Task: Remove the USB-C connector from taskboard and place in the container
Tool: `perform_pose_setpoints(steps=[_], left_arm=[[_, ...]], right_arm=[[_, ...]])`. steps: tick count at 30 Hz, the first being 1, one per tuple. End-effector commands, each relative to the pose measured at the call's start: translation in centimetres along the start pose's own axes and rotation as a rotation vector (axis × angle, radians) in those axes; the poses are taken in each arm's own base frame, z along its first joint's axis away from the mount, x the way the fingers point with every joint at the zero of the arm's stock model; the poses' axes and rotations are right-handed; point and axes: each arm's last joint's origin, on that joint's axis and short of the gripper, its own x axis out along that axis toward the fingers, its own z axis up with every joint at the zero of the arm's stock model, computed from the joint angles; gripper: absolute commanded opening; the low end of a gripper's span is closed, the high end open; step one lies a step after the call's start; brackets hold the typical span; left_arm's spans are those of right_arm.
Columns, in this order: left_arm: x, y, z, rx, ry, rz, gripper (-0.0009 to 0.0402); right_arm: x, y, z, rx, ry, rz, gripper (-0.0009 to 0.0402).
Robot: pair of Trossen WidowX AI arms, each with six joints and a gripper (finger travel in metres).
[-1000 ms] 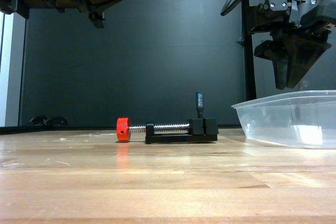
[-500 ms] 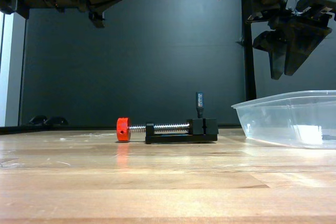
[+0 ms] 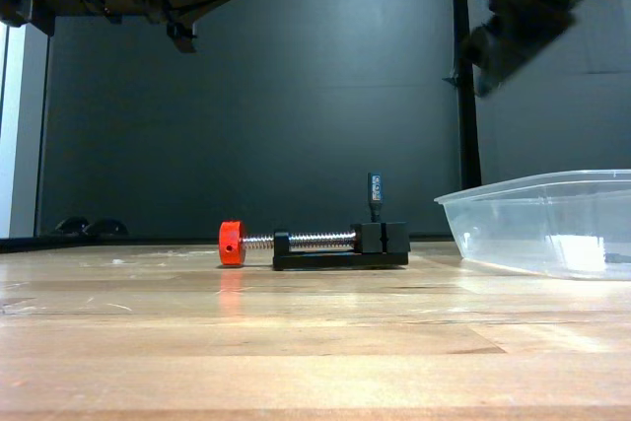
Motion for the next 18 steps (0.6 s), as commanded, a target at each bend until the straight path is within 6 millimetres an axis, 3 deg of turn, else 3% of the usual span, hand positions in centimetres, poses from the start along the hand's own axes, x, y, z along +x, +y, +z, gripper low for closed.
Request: perform_pose_setpoints(steps=[1, 11, 18], left_arm=[[0.0, 0.0, 0.0, 0.0, 0.0, 0.0, 0.0], [0.0, 0.0, 0.0, 0.0, 0.0, 0.0, 0.0], [0.0, 0.0, 0.0, 0.0, 0.0, 0.0, 0.0]], right_arm=[[-0.3, -0.8, 0.8, -0.01, -0.087, 0.008, -0.0004], [-1.0, -2.5, 3.4, -0.007, -0.42, -0.026, -0.0001], [-0.8, -3.2, 3.4, -0.014, -0.631, -0.005, 0.0]])
